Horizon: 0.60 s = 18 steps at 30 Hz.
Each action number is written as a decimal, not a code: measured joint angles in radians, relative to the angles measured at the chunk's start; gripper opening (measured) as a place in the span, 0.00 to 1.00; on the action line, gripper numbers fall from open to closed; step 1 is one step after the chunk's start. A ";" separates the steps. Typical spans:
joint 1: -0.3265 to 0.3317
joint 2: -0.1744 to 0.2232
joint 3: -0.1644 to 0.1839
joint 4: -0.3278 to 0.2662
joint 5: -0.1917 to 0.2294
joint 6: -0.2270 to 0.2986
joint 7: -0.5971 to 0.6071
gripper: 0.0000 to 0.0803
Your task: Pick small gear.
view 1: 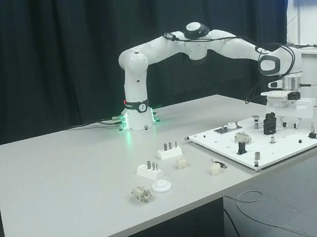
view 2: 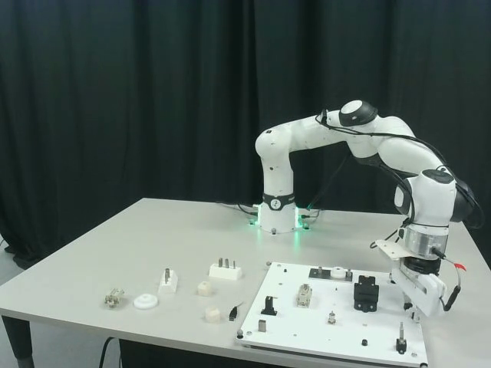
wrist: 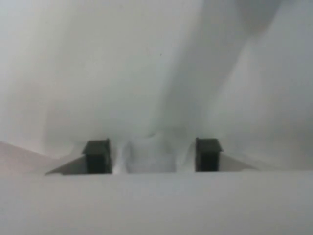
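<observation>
Wrist view shows the white arm's gripper [wrist: 153,156] spread around a small white, seemingly plastic gear [wrist: 146,147] on the white board [view 2: 307,328]. Probably light, stiff, slippery; pinch squarely across its rim.

The small gear [view 1: 230,125] [view 2: 335,271] is a white, round, low piece. It lies flat on a dark strip set into the white board [view 1: 279,148], by the board's edge that faces the arm's base. It lies well apart from the gripper [view 1: 285,117] [view 2: 415,305], off to one side of it and nearer the base, not beneath the fingertips. Nothing touches it from above. Its teeth are too small to make out in either room view.
</observation>
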 joint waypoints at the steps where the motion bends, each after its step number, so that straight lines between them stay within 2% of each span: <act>1: 0.000 0.000 0.000 0.001 0.000 0.000 0.000 0.59; 3: -0.001 0.000 0.000 0.002 0.000 0.000 0.000 0.59; 4: -0.001 0.000 0.000 0.003 -0.001 0.000 0.000 0.39; 8: -0.001 0.000 0.000 0.005 -0.001 -0.001 0.000 0.39; 9: -0.001 0.000 0.000 0.005 -0.001 -0.001 0.000 0.25; 18: -0.003 -0.002 -0.001 0.007 -0.003 -0.003 0.000 0.25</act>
